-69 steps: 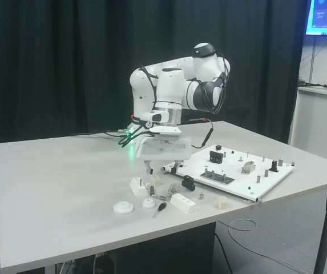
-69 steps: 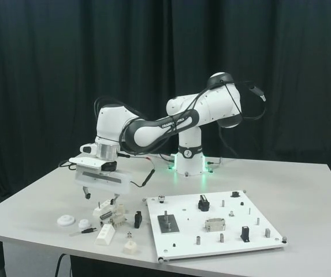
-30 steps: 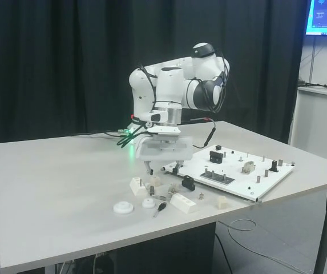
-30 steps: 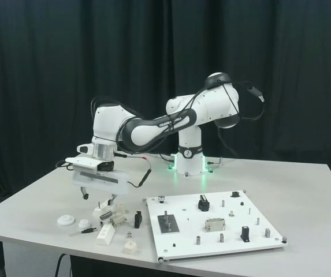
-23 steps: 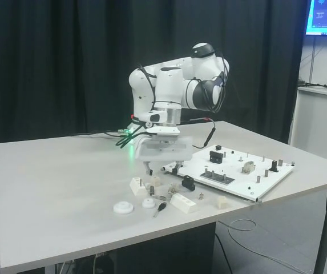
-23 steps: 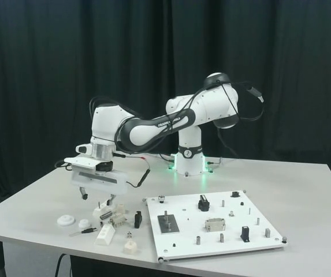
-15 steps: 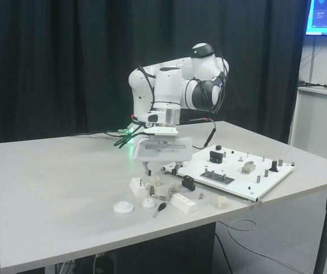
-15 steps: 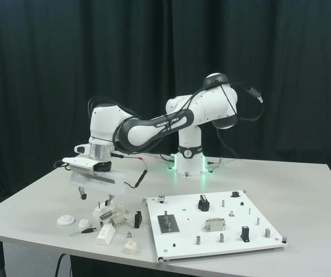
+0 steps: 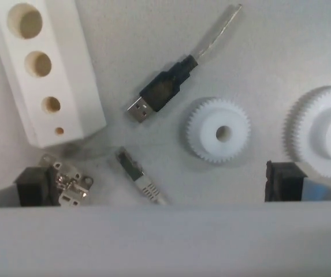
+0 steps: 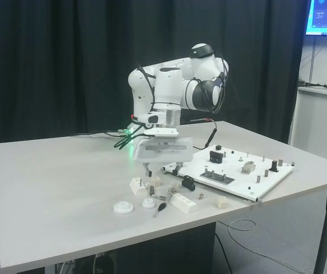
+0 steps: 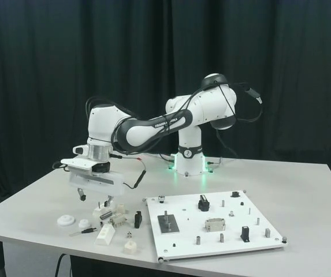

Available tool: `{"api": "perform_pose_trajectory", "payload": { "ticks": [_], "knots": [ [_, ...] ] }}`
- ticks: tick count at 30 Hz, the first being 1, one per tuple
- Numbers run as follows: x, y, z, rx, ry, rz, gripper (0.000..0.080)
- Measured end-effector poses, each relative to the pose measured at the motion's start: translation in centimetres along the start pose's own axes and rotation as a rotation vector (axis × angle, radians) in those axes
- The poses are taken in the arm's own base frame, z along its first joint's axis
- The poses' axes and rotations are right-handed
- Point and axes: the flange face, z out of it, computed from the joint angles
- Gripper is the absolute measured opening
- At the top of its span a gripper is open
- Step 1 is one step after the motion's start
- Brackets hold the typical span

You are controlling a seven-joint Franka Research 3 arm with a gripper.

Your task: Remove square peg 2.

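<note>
My gripper (image 10: 161,169) (image 11: 95,199) hangs open above a cluster of loose parts on the grey table (image 10: 60,177), beside the white board (image 10: 237,182) (image 11: 185,234). Its fingers are wide apart with nothing between them. In the wrist view the gripper (image 9: 158,183) looks down on a white block with several holes (image 9: 44,69), a black USB plug (image 9: 162,92) and a small white gear (image 9: 217,131). Short grey pegs (image 11: 199,239) (image 11: 267,232) stand on the board; I cannot tell which is square peg 2.
A larger white gear (image 9: 327,130) (image 11: 66,219) lies at the outer side of the cluster. A small cable plug (image 9: 139,176) and a metal connector (image 9: 67,182) lie under the gripper. Black fixtures (image 11: 203,203) stand on the board. The arm's base (image 11: 189,156) glows green.
The gripper has drifted a little away from the board and slightly upward over the loose parts. It stays open and empty.
</note>
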Motion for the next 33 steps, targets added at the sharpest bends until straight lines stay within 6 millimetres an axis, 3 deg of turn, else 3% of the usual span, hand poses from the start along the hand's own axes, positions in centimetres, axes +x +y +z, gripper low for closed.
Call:
{"api": "perform_pose_trajectory", "payload": {
  "ticks": [19,33],
  "knots": [
    [-0.3,-1.7,-0.3,0.017,-0.036,0.032,0.08],
    [-2.7,-4.8,-2.2,0.016,-0.124,0.073,0.08]
  ]
}}
